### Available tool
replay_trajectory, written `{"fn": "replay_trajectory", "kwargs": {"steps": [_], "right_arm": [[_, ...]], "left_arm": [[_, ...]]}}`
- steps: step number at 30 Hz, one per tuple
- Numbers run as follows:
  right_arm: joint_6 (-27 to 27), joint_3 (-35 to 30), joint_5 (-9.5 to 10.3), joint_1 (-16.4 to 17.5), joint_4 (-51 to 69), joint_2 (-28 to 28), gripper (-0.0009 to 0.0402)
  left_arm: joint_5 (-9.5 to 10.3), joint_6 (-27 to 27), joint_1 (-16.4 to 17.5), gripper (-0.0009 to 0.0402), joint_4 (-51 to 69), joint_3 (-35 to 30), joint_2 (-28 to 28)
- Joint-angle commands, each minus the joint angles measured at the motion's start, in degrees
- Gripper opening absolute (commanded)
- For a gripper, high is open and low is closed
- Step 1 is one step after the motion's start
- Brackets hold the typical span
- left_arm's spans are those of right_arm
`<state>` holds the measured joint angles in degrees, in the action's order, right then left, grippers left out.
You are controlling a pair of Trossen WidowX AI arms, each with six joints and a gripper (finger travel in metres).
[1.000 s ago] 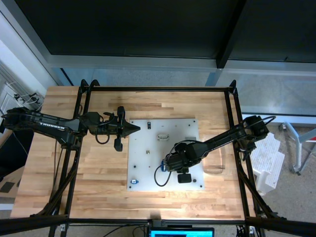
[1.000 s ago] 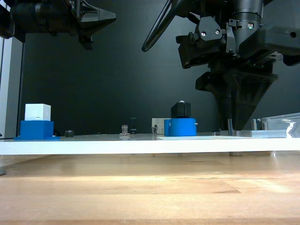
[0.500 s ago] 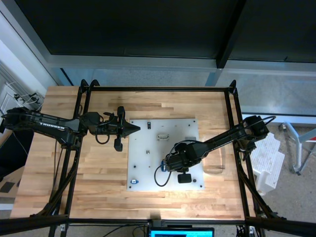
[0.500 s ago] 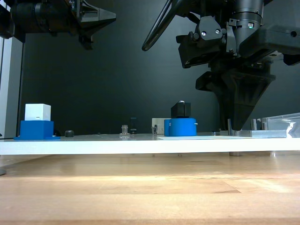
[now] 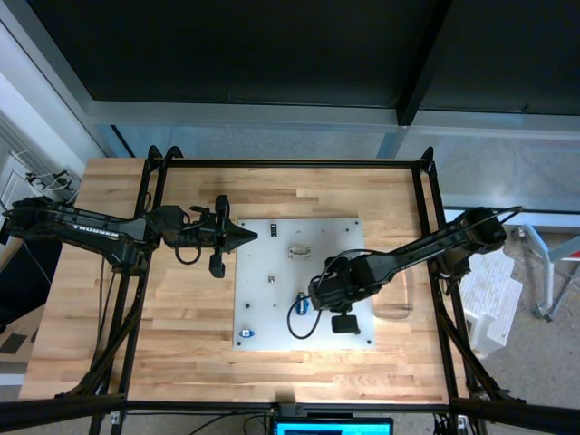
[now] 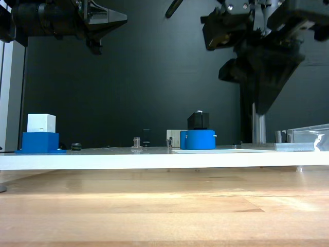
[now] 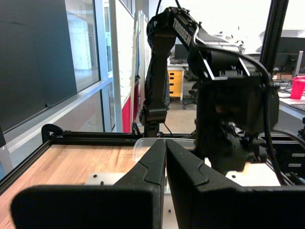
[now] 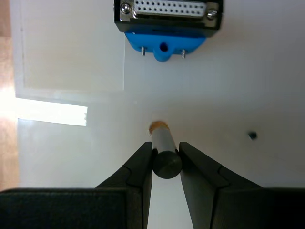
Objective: Remove the 16mm cylinder and place in the container
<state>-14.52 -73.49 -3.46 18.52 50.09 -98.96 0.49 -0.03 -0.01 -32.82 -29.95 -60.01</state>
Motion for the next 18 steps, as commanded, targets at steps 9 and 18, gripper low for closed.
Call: {"fn": "replay_trajectory", "kwargs": {"steps": [9, 18], "right_arm": [[-0.2, 0.0, 0.02, 0.0, 2.9, 5.9, 0.0], [-1.7, 0.0, 0.07, 0.6, 3.8, 6.8, 0.0]], "left_arm": [[-0.02, 0.0, 0.0, 0.0, 0.0, 0.0, 0.0], [-0.02, 0.0, 0.0, 0.0, 0.0, 0.0, 0.0]]}}
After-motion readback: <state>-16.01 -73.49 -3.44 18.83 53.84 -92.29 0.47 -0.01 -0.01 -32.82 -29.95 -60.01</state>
